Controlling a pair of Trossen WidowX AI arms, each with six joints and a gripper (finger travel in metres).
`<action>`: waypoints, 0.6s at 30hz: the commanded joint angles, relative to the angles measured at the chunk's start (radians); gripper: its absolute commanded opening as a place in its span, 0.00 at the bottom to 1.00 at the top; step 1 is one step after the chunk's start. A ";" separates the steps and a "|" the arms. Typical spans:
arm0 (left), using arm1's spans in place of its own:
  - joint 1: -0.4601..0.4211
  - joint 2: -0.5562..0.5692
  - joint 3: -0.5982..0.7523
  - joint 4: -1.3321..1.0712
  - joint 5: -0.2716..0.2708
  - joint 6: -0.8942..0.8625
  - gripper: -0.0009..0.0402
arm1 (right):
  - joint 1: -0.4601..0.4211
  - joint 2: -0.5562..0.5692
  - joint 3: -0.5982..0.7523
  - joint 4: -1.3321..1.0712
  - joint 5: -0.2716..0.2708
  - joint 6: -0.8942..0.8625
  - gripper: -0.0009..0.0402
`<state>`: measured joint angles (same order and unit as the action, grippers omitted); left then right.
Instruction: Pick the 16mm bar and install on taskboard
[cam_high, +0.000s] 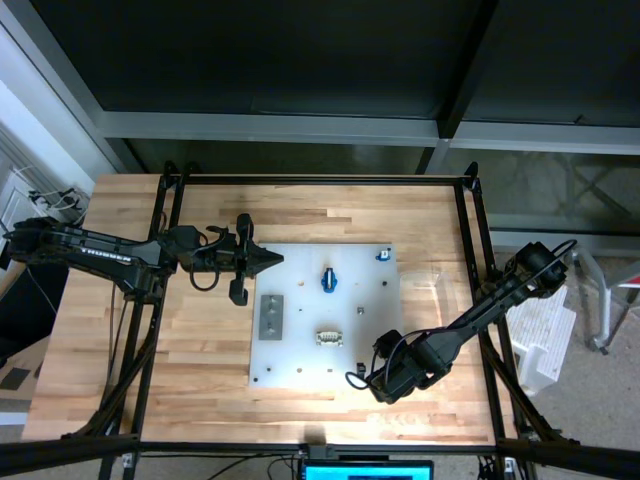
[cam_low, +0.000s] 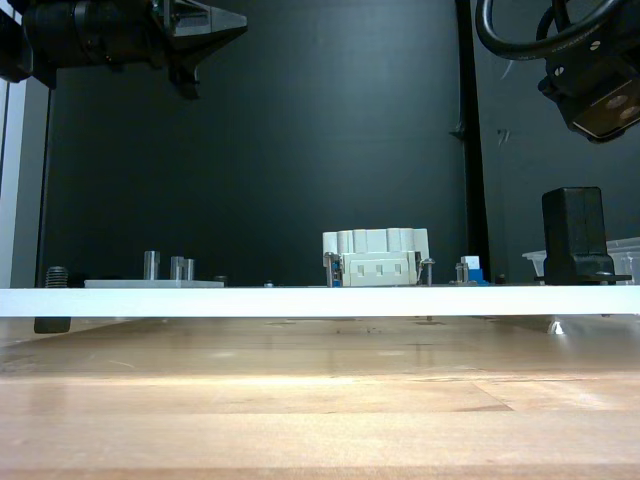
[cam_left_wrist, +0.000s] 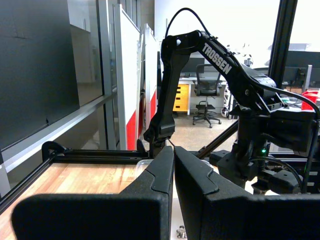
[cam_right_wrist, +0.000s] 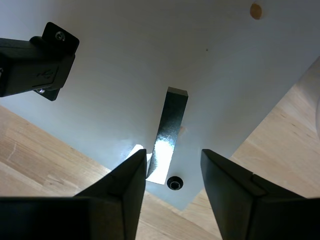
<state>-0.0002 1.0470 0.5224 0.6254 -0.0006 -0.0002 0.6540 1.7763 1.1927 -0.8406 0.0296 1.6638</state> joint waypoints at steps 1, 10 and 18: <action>0.000 0.000 0.000 0.000 0.000 0.000 0.02 | 0.000 0.000 0.001 0.000 -0.003 -0.004 0.31; 0.000 0.000 0.000 0.000 0.000 0.000 0.02 | 0.000 -0.002 0.003 0.000 -0.007 -0.055 0.15; 0.000 0.000 0.000 0.000 0.000 0.000 0.02 | -0.002 -0.023 0.003 -0.011 -0.003 -0.121 0.07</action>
